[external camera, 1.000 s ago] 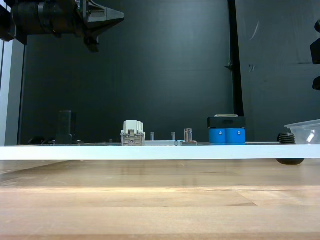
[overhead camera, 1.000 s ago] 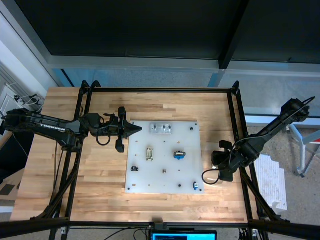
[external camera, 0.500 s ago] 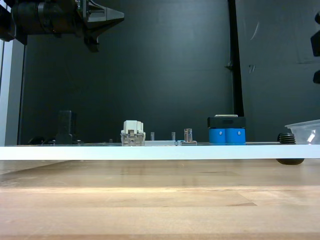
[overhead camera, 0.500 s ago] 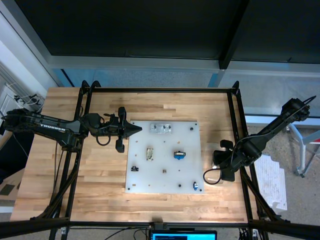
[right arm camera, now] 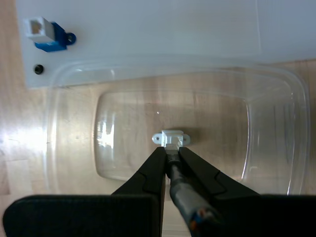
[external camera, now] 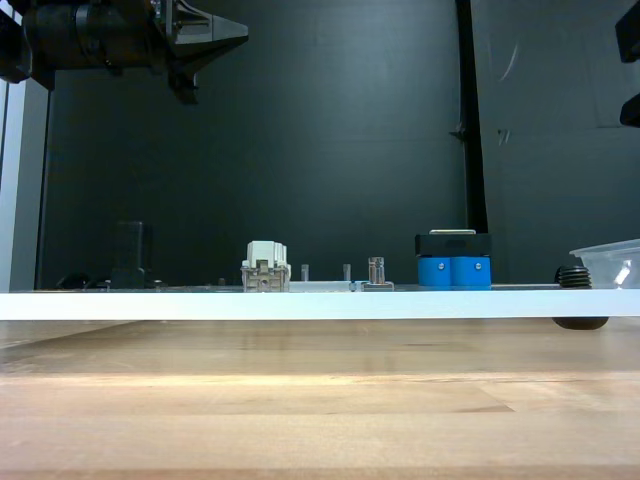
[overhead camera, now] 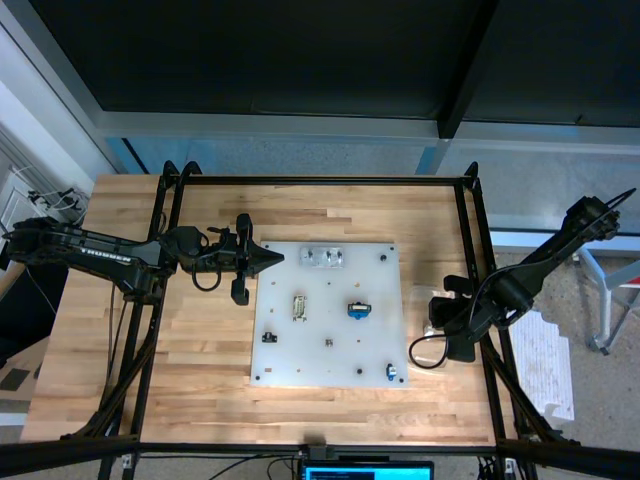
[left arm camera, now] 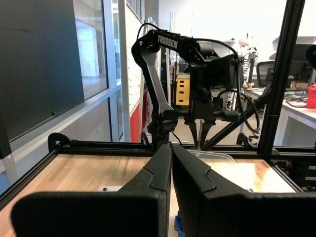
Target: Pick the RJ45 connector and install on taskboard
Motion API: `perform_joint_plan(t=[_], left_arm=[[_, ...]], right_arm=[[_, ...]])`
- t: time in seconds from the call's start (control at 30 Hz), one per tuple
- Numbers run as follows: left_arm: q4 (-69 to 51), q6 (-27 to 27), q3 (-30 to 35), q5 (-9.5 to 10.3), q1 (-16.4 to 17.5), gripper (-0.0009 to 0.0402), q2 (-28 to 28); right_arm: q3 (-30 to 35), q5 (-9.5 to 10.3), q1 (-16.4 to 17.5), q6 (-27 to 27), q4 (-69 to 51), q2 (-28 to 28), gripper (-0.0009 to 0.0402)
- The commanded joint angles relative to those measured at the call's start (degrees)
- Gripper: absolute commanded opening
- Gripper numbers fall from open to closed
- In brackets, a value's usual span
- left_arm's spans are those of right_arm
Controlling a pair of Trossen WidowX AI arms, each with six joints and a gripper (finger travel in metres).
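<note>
The RJ45 connector (right arm camera: 180,190) sits clamped between the fingers of the right gripper (right arm camera: 171,152). Its long axis runs along the fingers, and its wired tail trails back toward the wrist. That gripper hangs just off the taskboard's (overhead camera: 300,350) right edge, above the clear plastic tray (right arm camera: 54,123) that stands there on the wooden surface (overhead camera: 200,340). A tiny whitish piece (right arm camera: 171,139) lies on the tray floor just beyond the fingertips; whether it touches the plug's nose cannot be told. The likely target is the blue fitting with a white socket (right arm camera: 47,32) at the taskboard's near right corner. It is close across the taskboard's right edge from the tray and off to one side of the line the fingers point along. By my judgement the coming move therefore calls for a short sideways carry over the tray wall, and probably a turn of the wrist to bring the plug's axis in line with the socket mouth. The right arm is much the nearer. The left gripper (overhead camera: 272,258) is poised high over the taskboard's far left corner, fingers pressed together on nothing.
</note>
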State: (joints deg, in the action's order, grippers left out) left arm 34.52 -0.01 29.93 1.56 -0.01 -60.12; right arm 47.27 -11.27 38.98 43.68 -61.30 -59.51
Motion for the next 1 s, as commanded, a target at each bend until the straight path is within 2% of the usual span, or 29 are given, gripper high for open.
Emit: perform_joint_plan(t=[0.03, 0.27, 0.63, 1.0], left_arm=[[0.0, 0.0, 0.0, -0.02, 0.0, 0.0, 0.0], [0.0, 0.0, 0.0, -0.02, 0.0, 0.0, 0.0], [0.0, 0.0, 0.0, -0.02, 0.0, 0.0, 0.0], [0.0, 0.0, 0.0, -0.02, 0.0, 0.0, 0.0]], right_arm=[[0.7, 0.33, 0.0, -0.3, 0.0, -0.1, 0.0], [2.3, 0.39, 0.0, -0.7, 0.2, -1.7, 0.0], [8.9, 0.52, 0.0, -0.4, 2.4, -10.5, 0.0], [12.7, 0.61, 0.1, 0.7, 6.7, -17.7, 0.0]])
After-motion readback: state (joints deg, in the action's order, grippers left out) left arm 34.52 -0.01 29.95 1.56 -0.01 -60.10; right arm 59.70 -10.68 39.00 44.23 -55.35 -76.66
